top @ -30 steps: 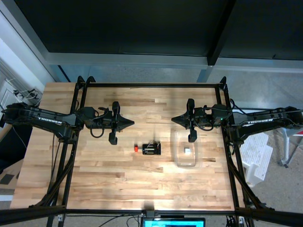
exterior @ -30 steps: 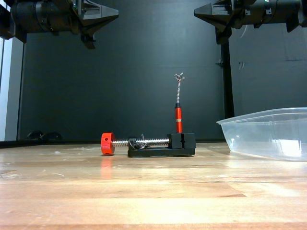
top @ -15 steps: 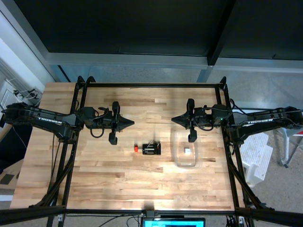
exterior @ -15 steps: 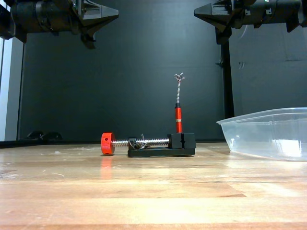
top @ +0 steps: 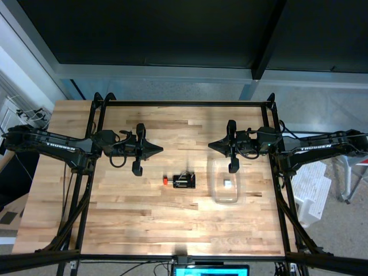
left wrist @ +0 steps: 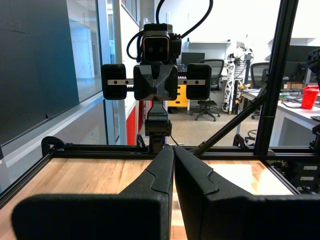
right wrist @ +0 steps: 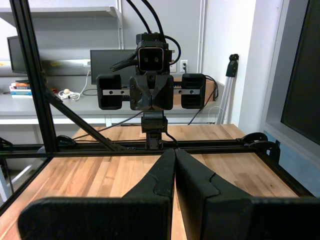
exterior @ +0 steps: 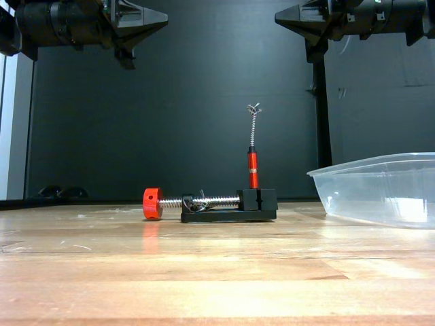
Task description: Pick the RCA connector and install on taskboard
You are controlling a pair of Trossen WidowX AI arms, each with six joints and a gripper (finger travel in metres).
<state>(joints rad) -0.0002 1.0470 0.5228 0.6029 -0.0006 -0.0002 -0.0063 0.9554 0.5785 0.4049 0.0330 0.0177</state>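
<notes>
Currently, the left gripper [top: 160, 150] hangs high above the table [top: 144, 218], to the left of the taskboard [top: 185, 181] and farther back. Its two fingers [left wrist: 160, 170] are pressed together tip to tip and hold nothing. The taskboard lies flat on the table between the two arms, its red stub [exterior: 152, 203] pointing left. A thin red pin [exterior: 252, 170] topped by a silvery coil stands upright on the taskboard's right end. The right gripper [top: 210, 145] hangs at a similar height, to the right of the taskboard and farther back, its fingers [right wrist: 160, 175] likewise closed on nothing. A clear tray [top: 227, 200] sits near the taskboard's right side, not touching it, with a small pale piece [top: 227, 183] inside
</notes>
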